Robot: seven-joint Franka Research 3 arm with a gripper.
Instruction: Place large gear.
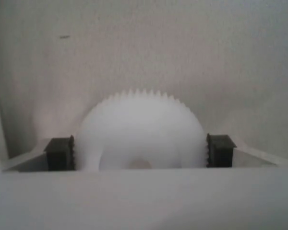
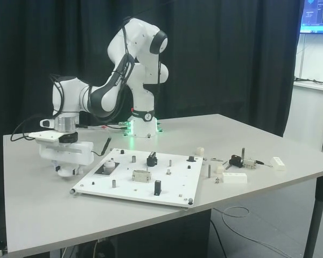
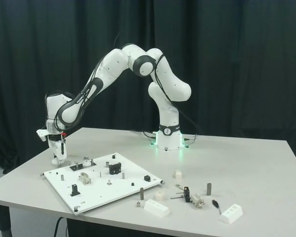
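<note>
1. Carrying the large gear (image 1: 141, 132) is the step in hand, on my reading: the white toothed disc sits between the gripper (image 1: 140, 152) fingers and has not yet been set down on any mount.

2. Gripper state: the two black finger pads (image 1: 60, 153) press against opposite edges of the gear, so the jaws stand about a gear's width apart and are clamped on it. Nothing else touches the gear in the wrist view; only plain grey surface shows behind it.

3. Location of the gear: in the room views the gripper (image 2: 66, 169) hangs low over the grey worktop (image 2: 247, 134), just beside the near corner of the white assembly board (image 2: 172, 188), at the end farthest from the loose parts. Whether the gear touches the worktop cannot be told; it appears close to it.

4. The board carries several black fixtures and upright pins (image 3: 141, 192). Which of them is meant for the gear cannot be confirmed from these pictures.

5. Next move, as a judgement: travel over the board, bring the gear's central bore into line with its shaft, lower it squarely, then release.

6. Risk noted: a tilted approach could jam the bore on the shaft, or let the teeth foul a neighbouring part.
</note>
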